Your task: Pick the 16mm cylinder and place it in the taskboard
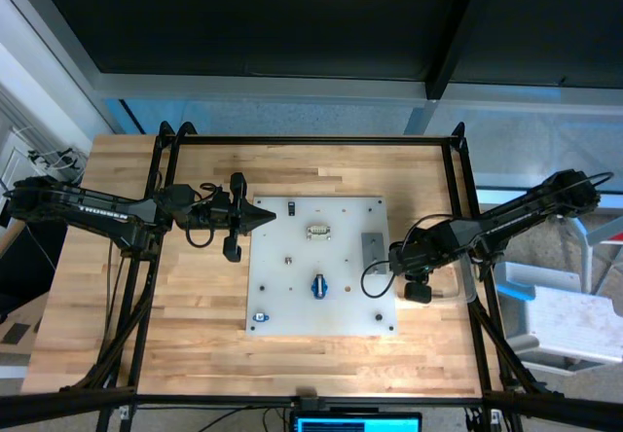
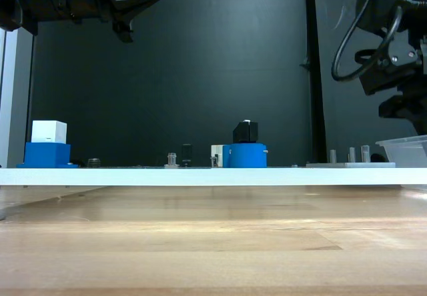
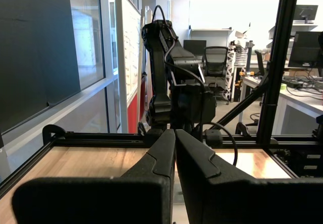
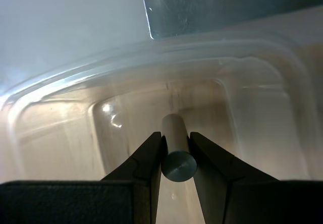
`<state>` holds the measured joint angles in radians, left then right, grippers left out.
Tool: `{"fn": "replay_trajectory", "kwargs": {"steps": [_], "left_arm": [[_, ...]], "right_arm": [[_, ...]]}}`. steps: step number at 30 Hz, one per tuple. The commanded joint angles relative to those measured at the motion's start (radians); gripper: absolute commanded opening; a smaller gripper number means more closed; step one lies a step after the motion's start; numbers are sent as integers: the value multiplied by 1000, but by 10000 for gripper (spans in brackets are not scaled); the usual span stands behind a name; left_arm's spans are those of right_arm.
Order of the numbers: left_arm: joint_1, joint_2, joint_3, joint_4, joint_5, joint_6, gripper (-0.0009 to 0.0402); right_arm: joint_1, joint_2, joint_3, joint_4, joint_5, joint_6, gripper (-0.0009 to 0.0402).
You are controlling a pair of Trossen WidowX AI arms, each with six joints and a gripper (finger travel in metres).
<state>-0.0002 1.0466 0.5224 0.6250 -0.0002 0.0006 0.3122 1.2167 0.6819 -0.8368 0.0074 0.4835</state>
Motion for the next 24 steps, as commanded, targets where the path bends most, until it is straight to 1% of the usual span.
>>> {"fn": "replay_trajectory", "kwargs": {"steps": [1, 9, 14, 18, 24], "left_arm": [[0, 0, 0, 0, 0, 0, 0], [0, 0, 0, 0, 0, 0, 0], [0, 0, 0, 0, 0, 0, 0], [0, 0, 0, 1, 0, 0, 0], [0, 0, 0, 1, 0, 0, 0]], "right_arm": [[0, 0, 50, -67, 0, -5, 16], [2, 3, 202, -252, 0, -3, 16], [5, 42, 309, -364, 1, -2, 16], [8, 79, 370, -394, 1, -3, 16], [13, 135, 423, -402, 1, -20, 16]]}}
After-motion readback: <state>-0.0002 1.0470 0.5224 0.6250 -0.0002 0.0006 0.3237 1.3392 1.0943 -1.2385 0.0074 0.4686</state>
